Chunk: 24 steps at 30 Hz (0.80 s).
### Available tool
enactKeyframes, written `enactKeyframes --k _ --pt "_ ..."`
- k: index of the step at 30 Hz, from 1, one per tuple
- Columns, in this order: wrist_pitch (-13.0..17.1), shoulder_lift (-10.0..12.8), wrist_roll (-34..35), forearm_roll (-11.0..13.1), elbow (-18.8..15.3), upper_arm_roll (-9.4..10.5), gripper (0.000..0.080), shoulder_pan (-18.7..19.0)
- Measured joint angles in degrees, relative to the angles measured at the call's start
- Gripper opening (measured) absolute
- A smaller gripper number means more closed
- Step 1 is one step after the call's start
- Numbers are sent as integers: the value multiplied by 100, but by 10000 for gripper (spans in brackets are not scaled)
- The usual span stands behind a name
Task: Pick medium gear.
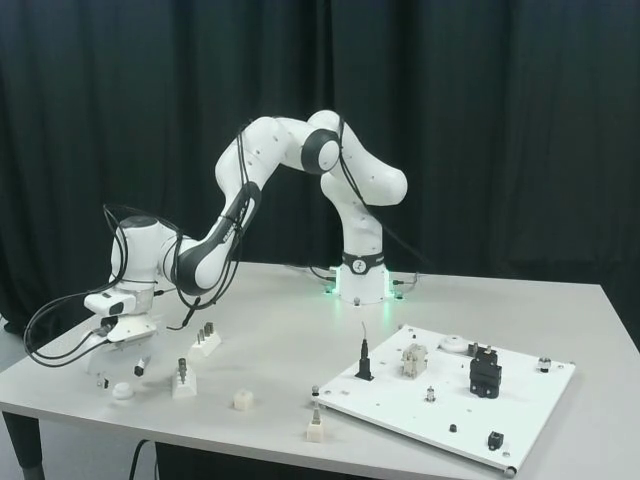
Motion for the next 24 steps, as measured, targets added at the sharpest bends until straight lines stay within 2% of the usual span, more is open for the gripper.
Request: enactKeyframes --k 10,24 --pt "-62 157 -414 0 161 7 800 5" --pt "-390 388 -827 -8 508 -2 800 13"
